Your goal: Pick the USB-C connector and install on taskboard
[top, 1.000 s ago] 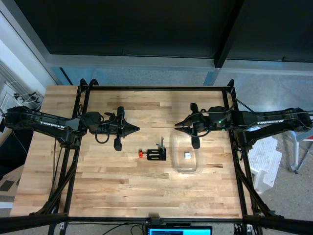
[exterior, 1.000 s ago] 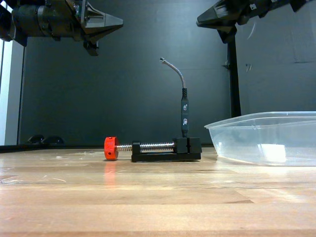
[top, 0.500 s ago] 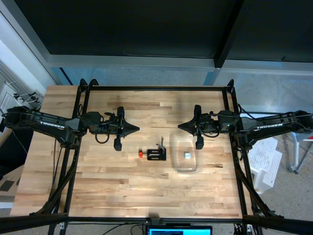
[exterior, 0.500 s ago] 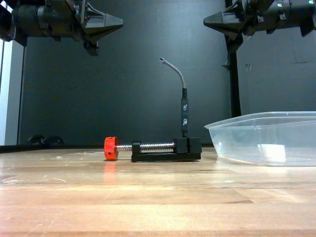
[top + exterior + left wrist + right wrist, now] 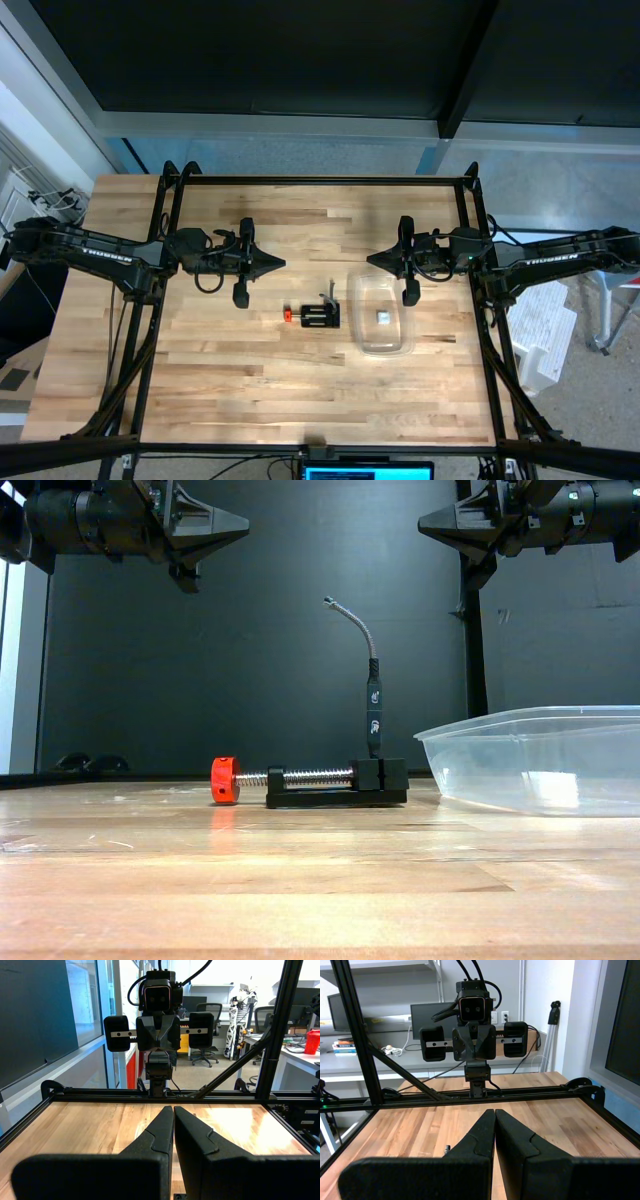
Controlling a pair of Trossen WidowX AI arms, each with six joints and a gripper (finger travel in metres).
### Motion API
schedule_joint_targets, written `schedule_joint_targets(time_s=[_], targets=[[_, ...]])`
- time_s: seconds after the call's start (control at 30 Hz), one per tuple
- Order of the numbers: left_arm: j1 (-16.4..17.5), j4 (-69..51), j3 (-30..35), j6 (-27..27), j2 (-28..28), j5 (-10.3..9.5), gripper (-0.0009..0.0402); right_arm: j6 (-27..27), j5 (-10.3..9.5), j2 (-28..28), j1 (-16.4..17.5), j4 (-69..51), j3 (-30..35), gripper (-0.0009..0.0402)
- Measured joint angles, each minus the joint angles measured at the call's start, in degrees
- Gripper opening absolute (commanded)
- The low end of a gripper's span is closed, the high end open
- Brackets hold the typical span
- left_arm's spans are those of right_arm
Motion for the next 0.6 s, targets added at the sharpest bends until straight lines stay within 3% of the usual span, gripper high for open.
schedule_joint_targets(time_s=[0.6], targets=[[0.00, 0.02, 0.00, -0.02, 0.00, -0.02, 0.0000, -0.07, 0.63, 0.00, 0.00, 0.72, 0.00, 0.0000]])
